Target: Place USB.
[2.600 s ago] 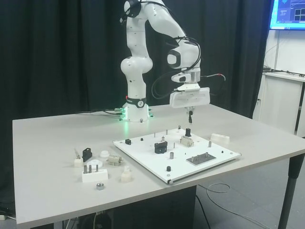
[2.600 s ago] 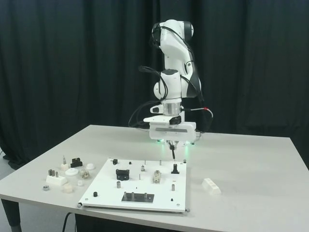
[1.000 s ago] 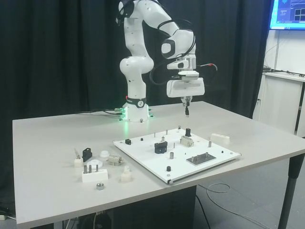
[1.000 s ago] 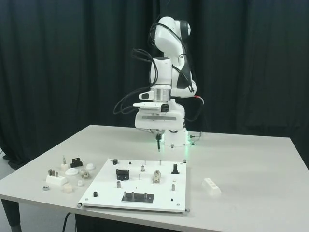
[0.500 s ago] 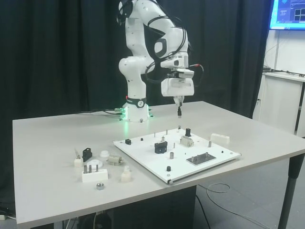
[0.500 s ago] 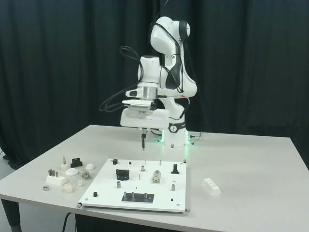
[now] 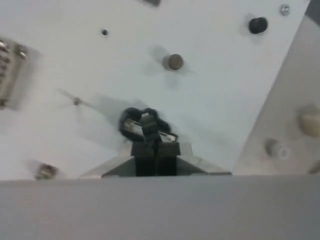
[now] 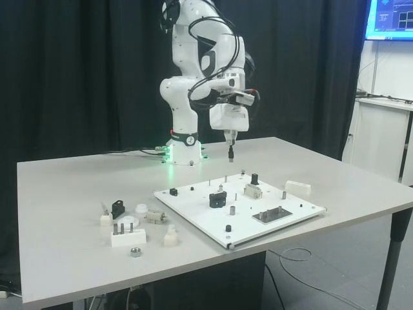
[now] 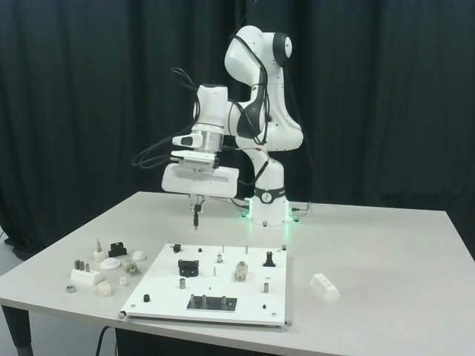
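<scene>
The claw hung above the white board on the worktop — clamped on a black USB plug.

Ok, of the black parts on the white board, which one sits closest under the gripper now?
The black block with the notched top, left-centre on the white board, sits closest below the gripper; the upright black piece stands farther right.

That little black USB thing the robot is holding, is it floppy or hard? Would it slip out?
The USB hangs straight down from the gripper without drooping, so it is probably stiff. It looks tiny beside the arm, so it is likely light. Only its top end is pinched, so a bump might twist it or make it slip.
</scene>
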You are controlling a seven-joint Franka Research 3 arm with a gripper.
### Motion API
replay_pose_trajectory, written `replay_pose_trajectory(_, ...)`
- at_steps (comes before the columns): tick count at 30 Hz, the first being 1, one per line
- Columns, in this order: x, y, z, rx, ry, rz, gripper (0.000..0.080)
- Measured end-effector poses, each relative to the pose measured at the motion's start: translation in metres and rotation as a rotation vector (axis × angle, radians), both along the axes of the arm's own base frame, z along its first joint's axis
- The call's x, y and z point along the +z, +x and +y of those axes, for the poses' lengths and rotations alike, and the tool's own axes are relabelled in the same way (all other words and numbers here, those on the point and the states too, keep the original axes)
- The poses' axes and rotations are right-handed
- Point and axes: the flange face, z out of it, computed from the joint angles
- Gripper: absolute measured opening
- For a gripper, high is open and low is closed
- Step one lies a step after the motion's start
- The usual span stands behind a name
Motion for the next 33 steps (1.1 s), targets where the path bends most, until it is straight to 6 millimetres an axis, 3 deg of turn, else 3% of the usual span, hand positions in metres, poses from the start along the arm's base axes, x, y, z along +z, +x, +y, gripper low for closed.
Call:
replay_pose_trajectory(22,-0.005,0.04,-0.064,0.429,-0.179,0.074,0.0009)
replay_pose_trajectory(33,-0.007,0.058,-0.113,0.388,-0.177,0.065,0.0009)
